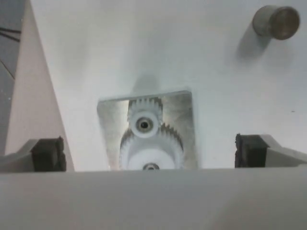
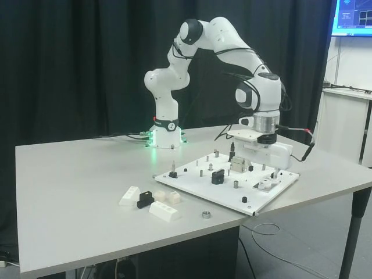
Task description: Remove medium gear.
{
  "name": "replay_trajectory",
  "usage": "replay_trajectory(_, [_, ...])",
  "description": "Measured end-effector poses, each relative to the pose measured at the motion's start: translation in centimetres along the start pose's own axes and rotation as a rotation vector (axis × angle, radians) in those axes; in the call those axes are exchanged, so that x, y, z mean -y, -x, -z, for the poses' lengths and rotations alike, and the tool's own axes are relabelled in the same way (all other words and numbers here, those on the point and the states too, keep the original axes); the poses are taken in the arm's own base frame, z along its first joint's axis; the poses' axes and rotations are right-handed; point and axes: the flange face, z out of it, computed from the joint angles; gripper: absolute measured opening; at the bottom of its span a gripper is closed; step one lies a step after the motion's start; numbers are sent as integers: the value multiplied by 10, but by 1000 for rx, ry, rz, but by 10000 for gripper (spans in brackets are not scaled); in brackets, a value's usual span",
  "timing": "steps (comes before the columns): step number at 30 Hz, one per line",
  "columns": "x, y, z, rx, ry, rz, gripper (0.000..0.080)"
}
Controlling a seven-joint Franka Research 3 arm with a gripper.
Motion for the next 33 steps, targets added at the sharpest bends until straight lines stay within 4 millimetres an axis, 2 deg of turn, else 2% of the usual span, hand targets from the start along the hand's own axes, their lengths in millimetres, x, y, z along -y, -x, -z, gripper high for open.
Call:
replay_trajectory(12, [3, -5, 19, 0, -1, 74, 800])
replay_trajectory(23, [2, -7, 19, -9, 8, 201, 800])
replay_trajectory(29, [1, -8, 19, -12, 23, 376, 800])
replay_trajectory(33, [2, -8, 19, -10, 21, 405, 800])
